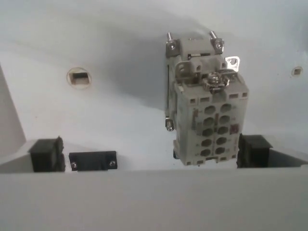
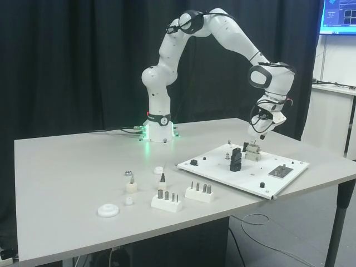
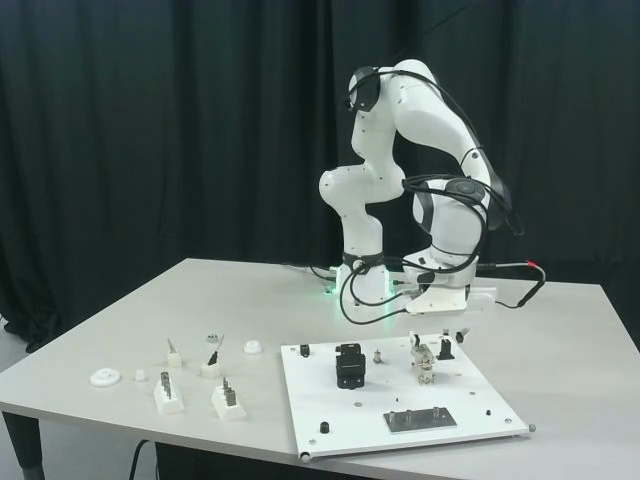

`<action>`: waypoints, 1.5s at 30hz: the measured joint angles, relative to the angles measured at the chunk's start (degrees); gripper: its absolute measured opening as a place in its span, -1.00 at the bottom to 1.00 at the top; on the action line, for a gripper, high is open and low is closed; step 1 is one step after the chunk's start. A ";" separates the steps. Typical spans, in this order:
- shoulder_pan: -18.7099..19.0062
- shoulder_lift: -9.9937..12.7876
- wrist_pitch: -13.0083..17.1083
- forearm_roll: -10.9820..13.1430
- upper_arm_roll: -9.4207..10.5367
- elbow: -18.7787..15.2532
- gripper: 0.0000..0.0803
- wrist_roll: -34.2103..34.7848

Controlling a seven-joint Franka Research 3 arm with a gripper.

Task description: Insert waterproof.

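Wrist view: connector [image 1: 209, 113] standing upright on white board [image 1: 120, 110], between the fingertips of the tool [image 1: 149, 159], untouched. Tool wide open, holding nothing. Approach stage, by appearance. Next: descend squarely, close on the connector.

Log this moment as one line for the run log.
task: insert waterproof | pincer: just above waterproof connector, holding nothing | connector: upright on white board | stage: not inserted

Black block [image 3: 349, 365] near connector [image 3: 424, 362]
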 joint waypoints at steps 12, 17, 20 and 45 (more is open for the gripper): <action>0.00 0.88 1.24 0.87 0.11 -0.18 0.99 0.05; 0.00 0.93 1.26 1.22 0.25 -0.26 0.99 0.05; 0.00 0.92 1.26 1.33 0.34 -0.28 0.99 0.06; 0.03 0.76 0.97 1.45 1.25 -0.28 0.99 1.08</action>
